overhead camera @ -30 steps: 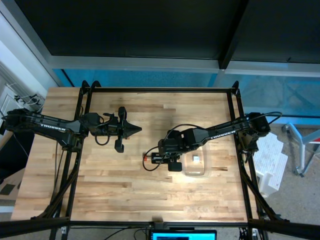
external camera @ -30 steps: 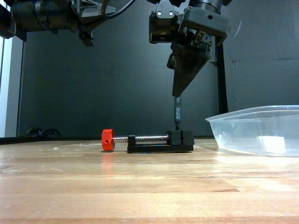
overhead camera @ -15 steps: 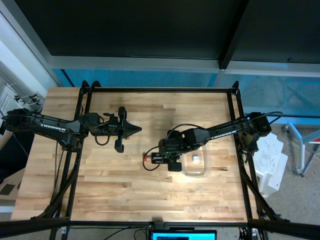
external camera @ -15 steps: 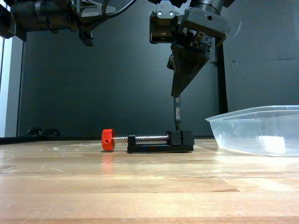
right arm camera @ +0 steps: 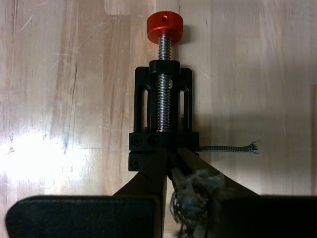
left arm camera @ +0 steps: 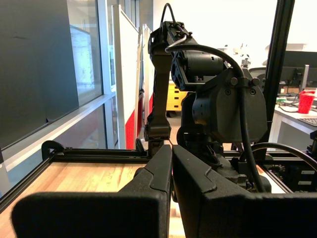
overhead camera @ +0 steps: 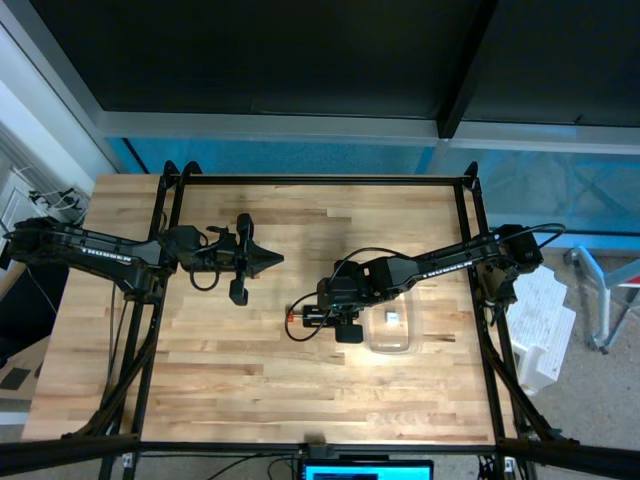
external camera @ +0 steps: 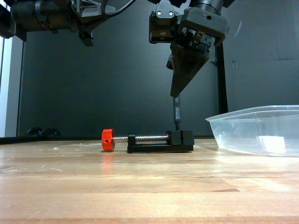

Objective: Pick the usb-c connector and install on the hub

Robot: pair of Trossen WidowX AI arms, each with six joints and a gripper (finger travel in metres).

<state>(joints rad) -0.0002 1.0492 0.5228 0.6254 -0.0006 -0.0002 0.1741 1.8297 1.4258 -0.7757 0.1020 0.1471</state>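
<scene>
Low view: we see right gripper (external camera: pixel 176 95) and usb-c connector (external camera: pixel 177 112) silhouetted near twelve o'clock, table (external camera: pixel 140 196) blurred at six; left gripper (left arm camera: pixel 171 148) dim, soft against a bright room.

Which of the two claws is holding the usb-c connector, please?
The right claw: shut on the upright usb-c connector, whose lower end meets the black vise. The left claw is shut on nothing, raised off to the left.
</scene>
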